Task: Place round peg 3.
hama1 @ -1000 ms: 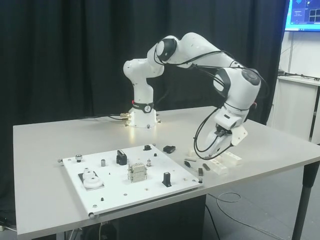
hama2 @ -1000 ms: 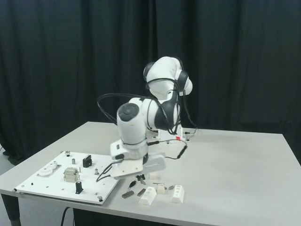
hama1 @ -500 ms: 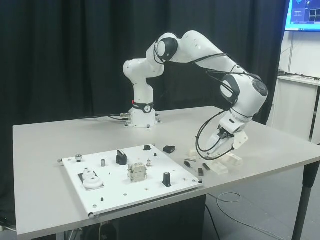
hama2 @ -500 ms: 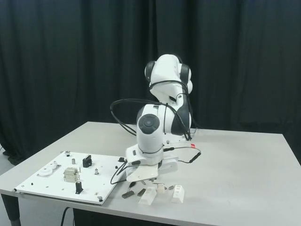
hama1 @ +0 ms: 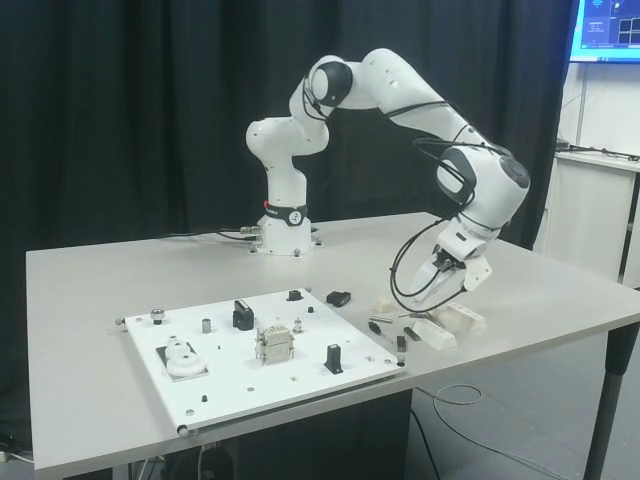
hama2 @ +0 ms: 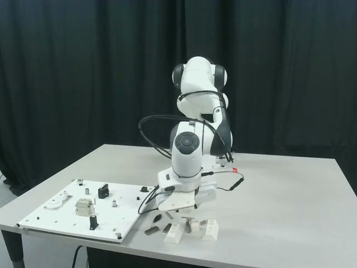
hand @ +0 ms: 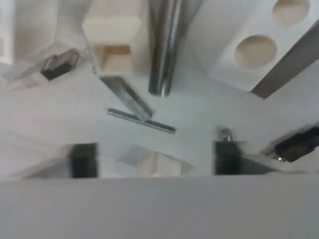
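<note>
A shiny round metal peg (hand: 162,50) lies on the table between a white block with a square pocket (hand: 115,37) and a white block with round holes (hand: 251,47). My gripper (hand: 155,159) hovers low over these loose parts, near the table's front right (hama1: 434,298) (hama2: 178,210). Its black fingertips (hand: 83,159) stand wide apart, open, with nothing held. The peg lies just beyond the fingertips, not between them. The white assembly board (hama1: 250,375) (hama2: 56,219) lies apart from the gripper, toward the other end of the table.
Two flat metal strips (hand: 133,102) lie crossed beside the peg. Small black pieces (hand: 60,67) (hand: 298,143) lie nearby. White holder blocks (hama1: 450,325) (hama2: 192,230) sit near the table's front edge. The board carries several small fixtures (hama1: 272,345).
The arm's wrist has swung and turned over the loose parts, and the gripper has settled lower above the white blocks and the peg. The parts have not moved.
</note>
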Controlling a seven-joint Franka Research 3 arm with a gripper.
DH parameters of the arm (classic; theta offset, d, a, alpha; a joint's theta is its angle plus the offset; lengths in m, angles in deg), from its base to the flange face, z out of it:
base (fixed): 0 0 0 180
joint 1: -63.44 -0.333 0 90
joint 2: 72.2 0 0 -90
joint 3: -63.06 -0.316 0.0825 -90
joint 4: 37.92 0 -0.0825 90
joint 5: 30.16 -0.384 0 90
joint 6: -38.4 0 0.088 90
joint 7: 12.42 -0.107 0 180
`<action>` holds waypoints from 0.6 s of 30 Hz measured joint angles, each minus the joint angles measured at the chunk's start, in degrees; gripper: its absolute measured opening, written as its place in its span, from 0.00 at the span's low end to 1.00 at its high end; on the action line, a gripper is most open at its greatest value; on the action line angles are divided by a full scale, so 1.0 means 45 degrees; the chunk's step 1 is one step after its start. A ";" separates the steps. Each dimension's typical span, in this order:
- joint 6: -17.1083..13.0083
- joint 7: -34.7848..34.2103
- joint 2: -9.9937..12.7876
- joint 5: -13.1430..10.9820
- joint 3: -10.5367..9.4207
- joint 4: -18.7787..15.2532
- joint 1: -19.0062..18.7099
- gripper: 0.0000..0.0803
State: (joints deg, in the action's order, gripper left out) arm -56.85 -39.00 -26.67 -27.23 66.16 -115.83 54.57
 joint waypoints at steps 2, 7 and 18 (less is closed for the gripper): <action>-0.0176 -0.0021 -0.0216 0.0020 -0.0022 -0.0320 -0.0001 0.66; -0.0511 -0.0024 -0.0727 0.0137 -0.0073 -0.1001 -0.0003 0.93; -0.0897 -0.0117 -0.1553 0.0235 -0.0094 -0.1938 -0.0023 0.99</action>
